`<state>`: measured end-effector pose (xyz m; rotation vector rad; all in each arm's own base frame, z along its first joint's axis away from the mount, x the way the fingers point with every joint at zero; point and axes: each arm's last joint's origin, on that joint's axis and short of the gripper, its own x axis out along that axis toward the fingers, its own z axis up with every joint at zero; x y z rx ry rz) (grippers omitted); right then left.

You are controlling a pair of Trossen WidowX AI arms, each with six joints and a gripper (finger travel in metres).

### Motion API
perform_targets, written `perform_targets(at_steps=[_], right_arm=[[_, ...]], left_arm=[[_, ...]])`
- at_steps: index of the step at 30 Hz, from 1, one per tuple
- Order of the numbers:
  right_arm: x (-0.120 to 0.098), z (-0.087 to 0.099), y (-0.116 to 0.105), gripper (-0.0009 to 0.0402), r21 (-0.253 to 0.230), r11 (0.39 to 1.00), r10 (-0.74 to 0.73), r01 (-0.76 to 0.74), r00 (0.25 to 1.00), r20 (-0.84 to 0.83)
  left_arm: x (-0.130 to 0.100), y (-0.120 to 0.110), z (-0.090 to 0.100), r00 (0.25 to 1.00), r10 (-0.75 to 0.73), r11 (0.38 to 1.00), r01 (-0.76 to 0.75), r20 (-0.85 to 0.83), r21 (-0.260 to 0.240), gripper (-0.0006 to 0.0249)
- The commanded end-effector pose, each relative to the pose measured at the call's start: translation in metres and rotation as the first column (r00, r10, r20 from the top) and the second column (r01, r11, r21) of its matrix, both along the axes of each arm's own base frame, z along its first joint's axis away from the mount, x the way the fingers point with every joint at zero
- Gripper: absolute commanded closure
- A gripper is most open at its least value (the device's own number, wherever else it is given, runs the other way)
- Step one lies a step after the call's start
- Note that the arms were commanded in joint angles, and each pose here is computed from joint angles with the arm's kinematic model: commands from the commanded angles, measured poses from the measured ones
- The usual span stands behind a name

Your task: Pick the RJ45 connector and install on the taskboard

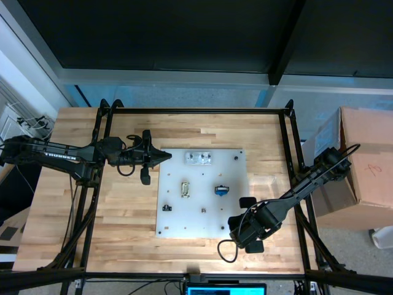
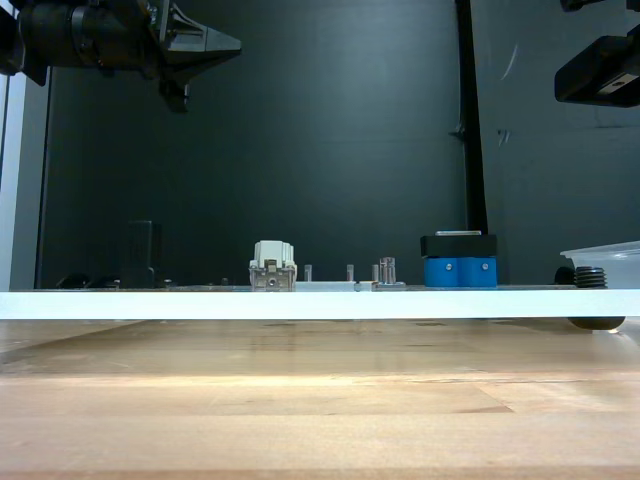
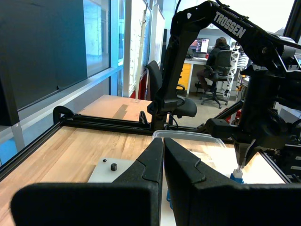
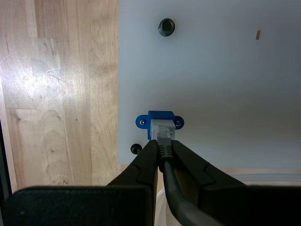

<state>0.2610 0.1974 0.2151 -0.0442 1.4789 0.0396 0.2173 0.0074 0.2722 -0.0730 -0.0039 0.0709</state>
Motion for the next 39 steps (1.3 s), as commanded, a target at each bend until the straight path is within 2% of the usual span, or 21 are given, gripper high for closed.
perform_targets(at_steps=[1,7,12,19,28,39], right_arm=[[-0.001,0.003,-0.001,0.0393,0.001,1.0,0.001,-0.001,1.0,0.003],[-0.005,0.013,-0.004,0.0393,0.022,1.0,-0.002,0.002,1.0,0.029],[-0.008,0.032,-0.007,0.0393,0.05,0.999,-0.004,0.0,0.998,0.07],[-0.007,0.056,-0.007,0.0393,0.065,0.998,0.013,-0.019,0.995,0.098],[-0.007,0.055,-0.008,0.0393,0.058,0.998,0.01,-0.015,0.996,0.088],[-0.009,0.036,-0.009,0.0393,0.042,0.999,-0.006,0.003,0.998,0.064]], left_arm=[[0.0,0.0,0.0,1.0,0.0,1.0,0.0,0.0,0.0,0.0243],[0.0,0.0,0.0,1.0,0.0,1.0,0.0,0.001,0.0,0.0243],[0.0,0.0,0.0,1.0,0.0,1.0,0.0,0.0,0.0,0.0243],[0.0,0.0,0.0,1.0,0.0,1.0,0.0,0.0,0.0,0.0243],[0.0,0.0,0.0,1.0,0.0,1.0,0.0,0.0,0.0,0.0243],[0.0,0.0,0.0,1.0,0.0,1.0,0.0,0.0,0.0,0.0243]])
